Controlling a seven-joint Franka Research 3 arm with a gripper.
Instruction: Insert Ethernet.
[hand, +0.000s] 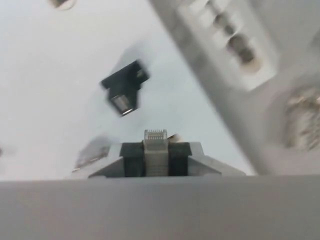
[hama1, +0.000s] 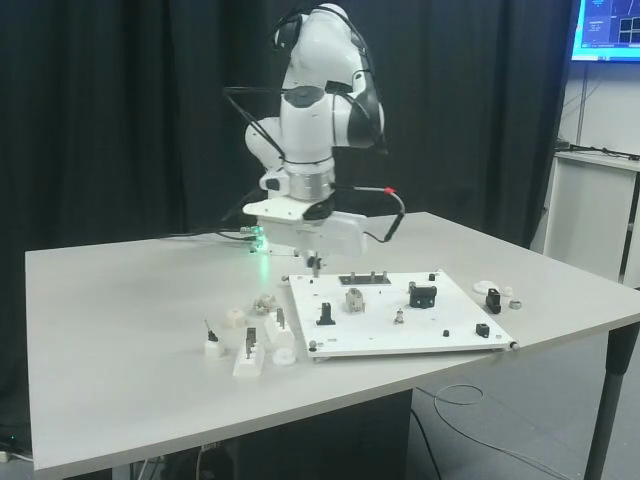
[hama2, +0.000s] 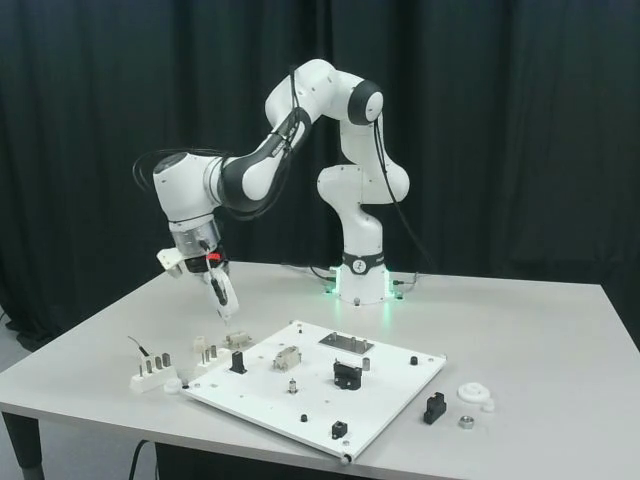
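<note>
We see the end effector (hand: 156, 161) closed on the Ethernet plug (hand: 155, 150), its two fingers pressed against the plug's sides with the contact end projecting beyond the fingertips. The plug hangs in the air, above the near corner region of the white board (hama1: 400, 335) and clear of its surface. In the wrist view the black socket block (hand: 124, 88) lies ahead of the plug and off its axis, well apart.

We judge the main risk to be misalignment: the plug is held by a short length only, so any tilt or slip in the grasp could make it strike the socket's rim and jam or twist. A second risk is a brush against the white fixture (hand: 227, 42) just beside the board edge during descent.

The arm (hama2: 250, 175) reaches out from its base (hama2: 362, 280) toward that edge of the board, elbow raised, wrist pointing steeply down over the table (hama2: 560, 330).
</note>
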